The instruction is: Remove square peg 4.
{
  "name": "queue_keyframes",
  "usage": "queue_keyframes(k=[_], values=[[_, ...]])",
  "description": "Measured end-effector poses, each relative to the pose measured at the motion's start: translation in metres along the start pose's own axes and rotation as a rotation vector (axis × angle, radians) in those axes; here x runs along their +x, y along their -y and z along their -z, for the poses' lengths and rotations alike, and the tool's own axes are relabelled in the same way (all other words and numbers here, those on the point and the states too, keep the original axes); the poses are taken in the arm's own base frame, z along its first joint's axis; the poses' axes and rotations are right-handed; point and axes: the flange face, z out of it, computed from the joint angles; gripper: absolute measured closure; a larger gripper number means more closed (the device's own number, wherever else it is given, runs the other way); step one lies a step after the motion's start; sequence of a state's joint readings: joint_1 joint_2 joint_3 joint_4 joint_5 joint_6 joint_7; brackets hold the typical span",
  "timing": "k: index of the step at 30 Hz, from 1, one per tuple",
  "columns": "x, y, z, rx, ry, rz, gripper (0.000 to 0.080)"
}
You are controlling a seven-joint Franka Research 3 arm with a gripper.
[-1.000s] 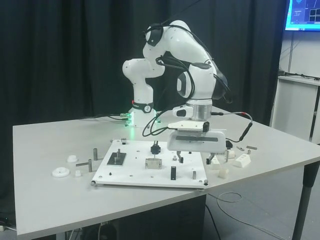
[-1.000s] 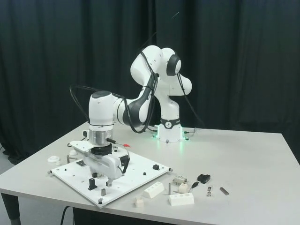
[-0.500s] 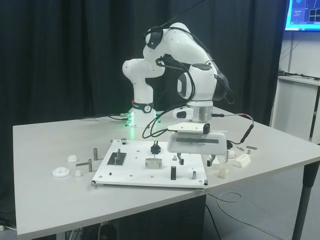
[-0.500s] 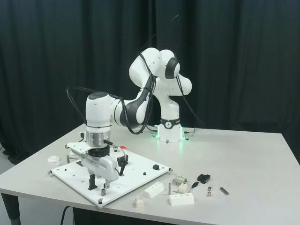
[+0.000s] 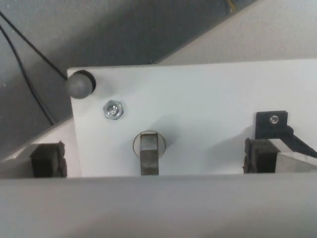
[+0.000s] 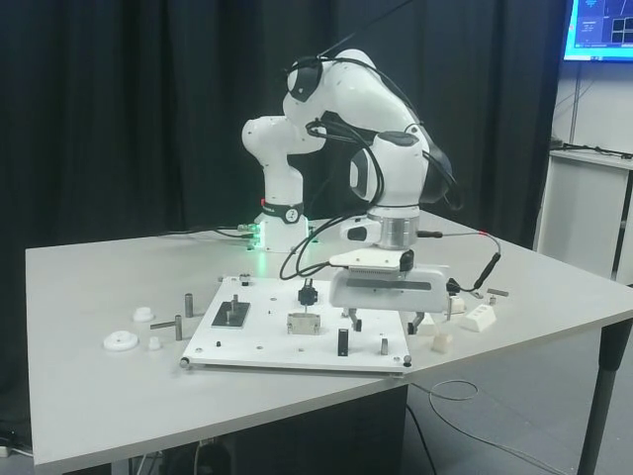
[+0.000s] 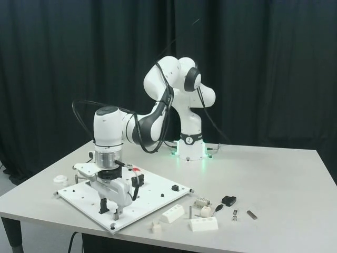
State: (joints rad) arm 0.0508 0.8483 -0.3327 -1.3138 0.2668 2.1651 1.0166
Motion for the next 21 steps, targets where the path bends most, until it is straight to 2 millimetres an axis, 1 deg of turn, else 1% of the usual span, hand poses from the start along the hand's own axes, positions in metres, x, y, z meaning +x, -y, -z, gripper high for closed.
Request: queue_keyframes(k=[9,21], values=[[-0.001,0.001,-0.008,-0.021,0.011,0.005,0.0003],[-0.010,0.002,-0.022,-0.043,0.029,0.017,0.0003]])
